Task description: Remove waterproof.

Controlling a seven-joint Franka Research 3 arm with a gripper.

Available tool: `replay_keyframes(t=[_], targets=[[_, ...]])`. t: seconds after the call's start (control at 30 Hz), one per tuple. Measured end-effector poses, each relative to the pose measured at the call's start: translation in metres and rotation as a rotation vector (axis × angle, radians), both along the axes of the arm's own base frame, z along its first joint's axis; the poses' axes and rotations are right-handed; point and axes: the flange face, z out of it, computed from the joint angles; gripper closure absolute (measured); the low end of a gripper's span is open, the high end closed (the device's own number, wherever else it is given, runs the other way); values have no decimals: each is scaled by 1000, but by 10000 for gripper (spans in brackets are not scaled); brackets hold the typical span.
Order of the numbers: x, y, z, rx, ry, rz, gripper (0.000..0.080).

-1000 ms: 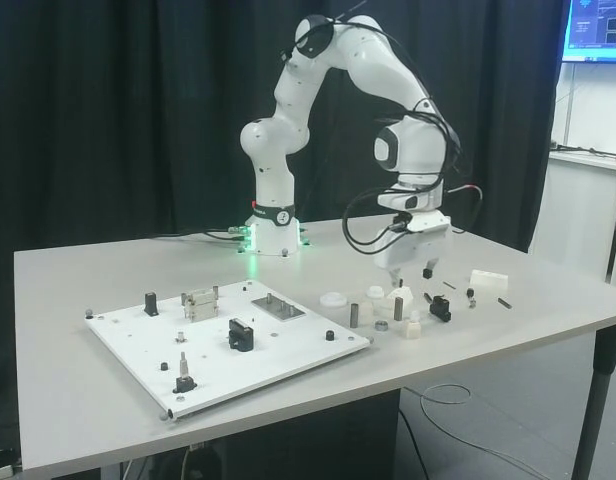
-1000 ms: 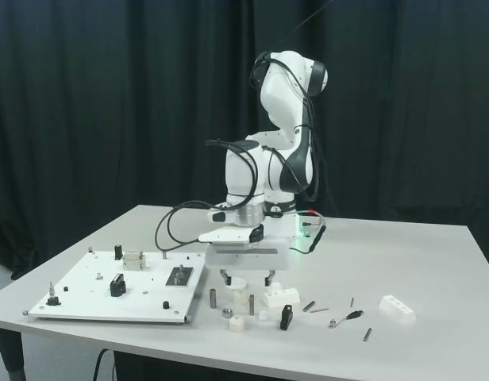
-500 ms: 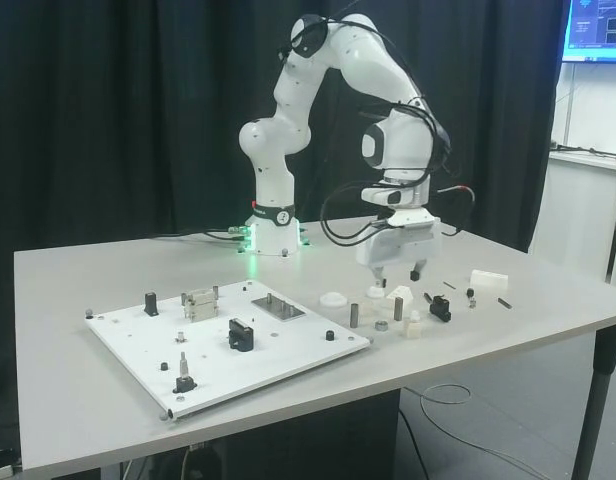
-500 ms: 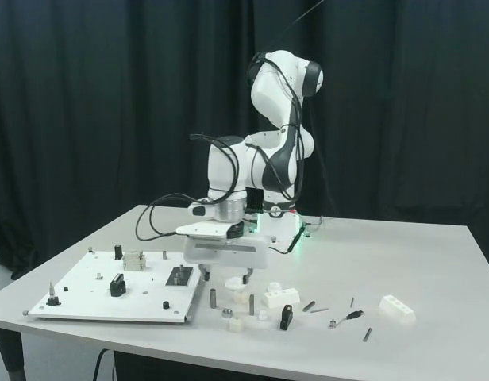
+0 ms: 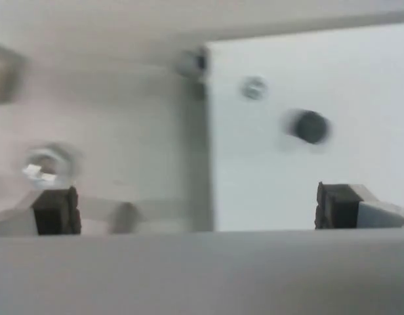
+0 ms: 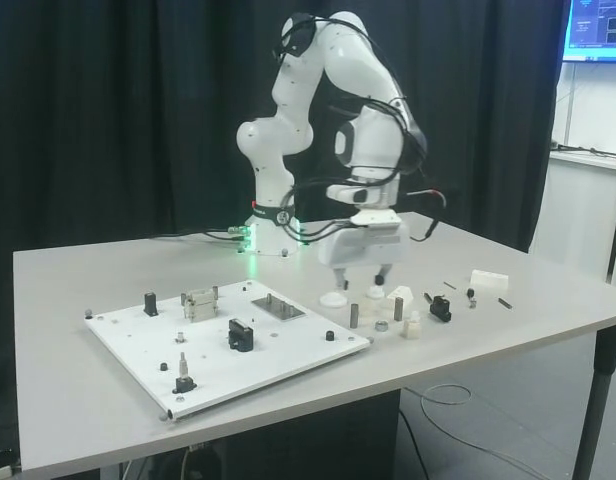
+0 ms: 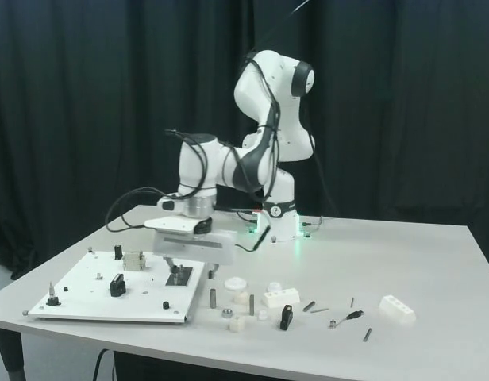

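Note:
My gripper (image 6: 360, 281) hangs open with nothing between its fingers, over the far right edge of the white board (image 6: 288, 345). In the second room view the gripper (image 7: 192, 270) is above the grey metal plate (image 7: 179, 276) on the board (image 7: 86, 295). The wrist view puts the gripper (image 5: 195, 209) astride the board's edge, with bare board (image 5: 307, 177), a black round knob (image 5: 311, 126) and a screw (image 5: 254, 87) on one side and grey table (image 5: 123, 144) on the other. A small grey-white block (image 6: 200, 302) stands at the board's back. I cannot tell which part is the waterproof one.
Loose parts lie on the table to the right of the board: a white disc (image 6: 334, 298), a grey cylinder (image 6: 354, 314), a black piece (image 6: 440, 308) and a white block (image 6: 488, 279). Black fixtures (image 6: 240, 336) and pins stand on the board. The arm's base (image 6: 268, 225) is behind.
The arm has swung left, from above the loose parts to the board's right edge. The gripper has stayed open and holds nothing.

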Motion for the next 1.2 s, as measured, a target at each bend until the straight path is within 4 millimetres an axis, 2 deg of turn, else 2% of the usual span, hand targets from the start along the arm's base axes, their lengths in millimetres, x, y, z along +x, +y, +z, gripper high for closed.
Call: replay_keyframes(t=[0.3, 0.73, 0.97, 1.2], targets=[[-16, -66, 3, -27, 41, 37, 3], [-55, -161, 10, 3, 99, 97, 3], [-76, -197, 10, 17, 120, 115, 3], [-95, -222, 6, 27, 133, 96, 3]])
